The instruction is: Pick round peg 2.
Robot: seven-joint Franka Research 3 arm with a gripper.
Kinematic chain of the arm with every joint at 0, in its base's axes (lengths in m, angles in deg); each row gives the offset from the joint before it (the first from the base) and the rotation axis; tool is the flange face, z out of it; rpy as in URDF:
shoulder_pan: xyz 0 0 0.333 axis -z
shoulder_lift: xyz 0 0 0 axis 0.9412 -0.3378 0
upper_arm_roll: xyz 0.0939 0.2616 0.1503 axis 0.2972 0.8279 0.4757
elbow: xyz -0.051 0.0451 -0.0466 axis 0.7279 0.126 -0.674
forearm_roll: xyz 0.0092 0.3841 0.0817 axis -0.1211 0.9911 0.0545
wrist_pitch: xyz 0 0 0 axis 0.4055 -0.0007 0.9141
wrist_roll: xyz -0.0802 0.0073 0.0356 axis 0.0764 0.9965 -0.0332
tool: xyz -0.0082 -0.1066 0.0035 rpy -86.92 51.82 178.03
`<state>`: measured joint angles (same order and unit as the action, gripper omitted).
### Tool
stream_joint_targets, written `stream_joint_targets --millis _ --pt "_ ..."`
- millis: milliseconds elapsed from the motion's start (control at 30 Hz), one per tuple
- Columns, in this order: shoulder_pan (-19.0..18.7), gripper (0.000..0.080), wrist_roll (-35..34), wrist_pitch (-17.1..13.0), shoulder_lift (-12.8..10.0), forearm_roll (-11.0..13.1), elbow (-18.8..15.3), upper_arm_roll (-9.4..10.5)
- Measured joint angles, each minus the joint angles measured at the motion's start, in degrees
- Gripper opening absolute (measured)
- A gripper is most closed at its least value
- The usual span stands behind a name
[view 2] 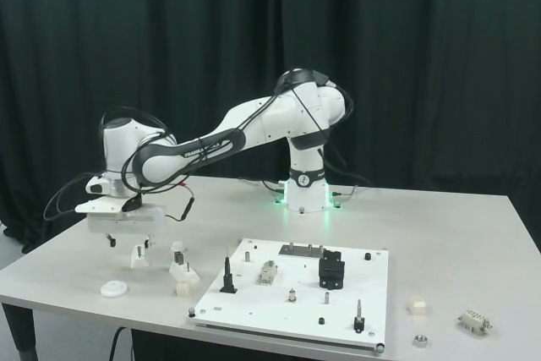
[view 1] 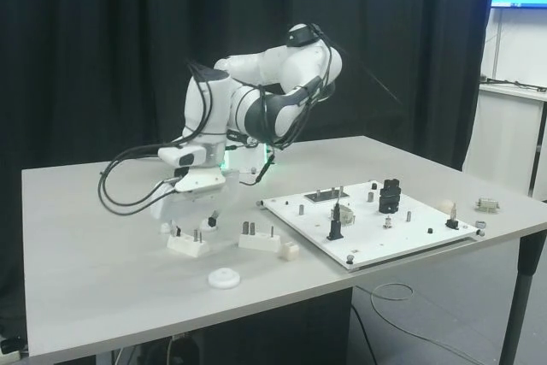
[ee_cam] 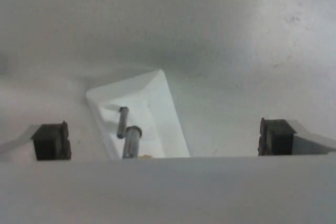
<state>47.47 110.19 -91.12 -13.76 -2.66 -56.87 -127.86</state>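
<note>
On the big grey table (view 1: pixel 102 211), the white robot arm (view 2: pixel 254 128) reaches out low. Its gripper (ee_cam: pixel 163 140) hangs wide open, holding nothing, just above a small white block (ee_cam: pixel 157 111). Two thin grey round pegs (ee_cam: pixel 131 140) stand in that block.

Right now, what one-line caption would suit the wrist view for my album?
Open gripper hovering above a white holder block with two upright grey round pegs on the grey table.

White jointed arm (view 2: pixel 254 128), black cables (view 1: pixel 128 181), black fingertips (ee_cam: pixel 51 141)
</note>
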Motion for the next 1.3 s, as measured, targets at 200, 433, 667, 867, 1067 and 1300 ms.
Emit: stream_joint_targets --millis 200,433,667,867,1067,1300 --pt "2.39 0.0800 0.00 1.04 0.01 -0.26 2.00 1.49" --pt "3.57 0.0800 -0.10 3.30 0.06 -1.34 3.22 1.85" --pt "3.70 0.0800 -0.48 4.87 0.25 -2.48 3.50 1.81" --pt "3.70 0.0800 -0.59 5.40 0.25 -3.13 3.48 1.81" --pt "3.70 0.0800 -1.06 5.68 0.25 -3.71 3.44 1.85" --pt "3.70 0.0346 -1.42 6.07 0.24 -3.74 3.43 2.00"
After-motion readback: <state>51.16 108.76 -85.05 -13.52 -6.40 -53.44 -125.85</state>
